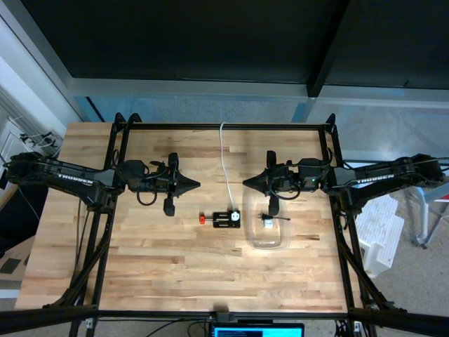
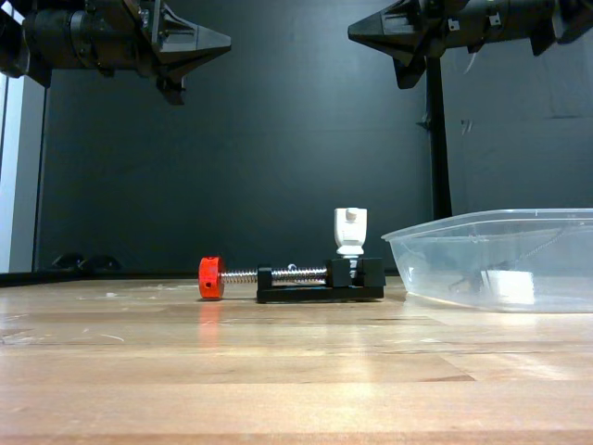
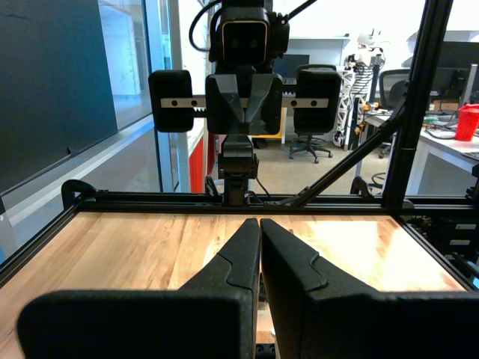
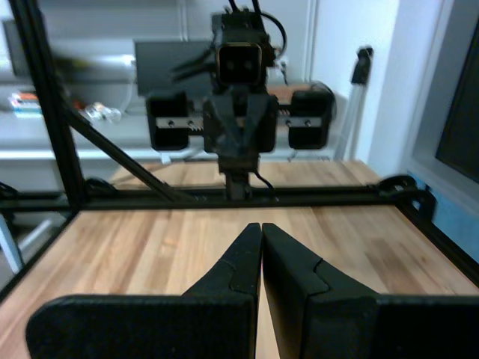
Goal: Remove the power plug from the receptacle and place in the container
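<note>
The power plug appears to lie already inside the container, its thin stub pointing away from the receptacle, so the job looks done and the remaining danger is undoing it. The left gripper and right gripper both hang high over the table, each with its fingers pressed together on nothing, tips aimed at one another across an open gap. The tub sits far below the right fingers and a little to their near side; the plug rests in it beside a tiny white cube. If the right arm drops or swings low from here, its closed fingers could clip the tub's rim, and such a light, shallow tub would probably slide or tip and spill the plug. The white cable runs along the table under the gap between the two sets of fingertips, so a low pass by either arm could snag it and drag the vise into the tub. Any inward reach by both arms at this height risks the fingertips meeting.
</note>
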Action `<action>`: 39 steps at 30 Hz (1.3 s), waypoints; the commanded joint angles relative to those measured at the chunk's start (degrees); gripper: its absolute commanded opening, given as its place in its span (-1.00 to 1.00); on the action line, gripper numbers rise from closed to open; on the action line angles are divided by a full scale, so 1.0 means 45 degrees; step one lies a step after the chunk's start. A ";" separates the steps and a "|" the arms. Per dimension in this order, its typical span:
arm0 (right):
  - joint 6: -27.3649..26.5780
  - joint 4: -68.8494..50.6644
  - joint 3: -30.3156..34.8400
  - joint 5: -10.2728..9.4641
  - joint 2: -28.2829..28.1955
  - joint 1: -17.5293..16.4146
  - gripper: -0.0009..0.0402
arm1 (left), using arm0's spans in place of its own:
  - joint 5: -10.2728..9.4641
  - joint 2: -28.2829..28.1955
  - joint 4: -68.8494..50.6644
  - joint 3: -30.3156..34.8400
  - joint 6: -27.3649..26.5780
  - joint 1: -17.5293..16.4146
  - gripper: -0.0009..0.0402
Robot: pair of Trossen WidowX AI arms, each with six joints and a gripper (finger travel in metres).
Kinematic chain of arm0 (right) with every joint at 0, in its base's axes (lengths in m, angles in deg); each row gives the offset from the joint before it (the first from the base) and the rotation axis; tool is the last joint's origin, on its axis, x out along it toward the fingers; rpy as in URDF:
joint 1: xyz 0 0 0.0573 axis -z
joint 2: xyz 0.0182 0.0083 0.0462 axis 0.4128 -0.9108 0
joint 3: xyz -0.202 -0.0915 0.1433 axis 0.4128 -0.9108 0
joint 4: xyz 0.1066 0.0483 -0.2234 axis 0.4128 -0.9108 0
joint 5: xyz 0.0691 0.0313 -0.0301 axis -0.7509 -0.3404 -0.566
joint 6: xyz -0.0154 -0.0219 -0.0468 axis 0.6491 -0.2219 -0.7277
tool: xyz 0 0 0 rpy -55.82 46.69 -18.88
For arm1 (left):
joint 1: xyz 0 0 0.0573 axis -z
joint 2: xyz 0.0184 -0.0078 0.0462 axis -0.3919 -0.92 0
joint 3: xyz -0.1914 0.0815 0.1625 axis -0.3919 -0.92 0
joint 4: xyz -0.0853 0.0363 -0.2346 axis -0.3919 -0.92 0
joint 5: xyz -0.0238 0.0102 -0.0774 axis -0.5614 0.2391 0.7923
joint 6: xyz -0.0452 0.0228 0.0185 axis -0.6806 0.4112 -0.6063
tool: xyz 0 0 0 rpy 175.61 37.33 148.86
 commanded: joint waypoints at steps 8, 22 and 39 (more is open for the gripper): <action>0.0058 0.1224 -0.1219 -0.0136 0.0607 0.0049 -0.96 | 0.0005 -0.0005 0.0000 0.0005 0.0005 0.0000 -0.96; 0.0631 0.2113 -0.2312 -0.0738 0.1205 0.0335 -0.96 | 0.0005 -0.0005 0.0000 0.0005 0.0005 0.0000 -0.96; 0.0515 0.1860 -0.2327 -0.0189 0.1253 0.0355 -0.96 | 0.0005 -0.0005 0.0000 0.0005 0.0005 -0.0005 -0.96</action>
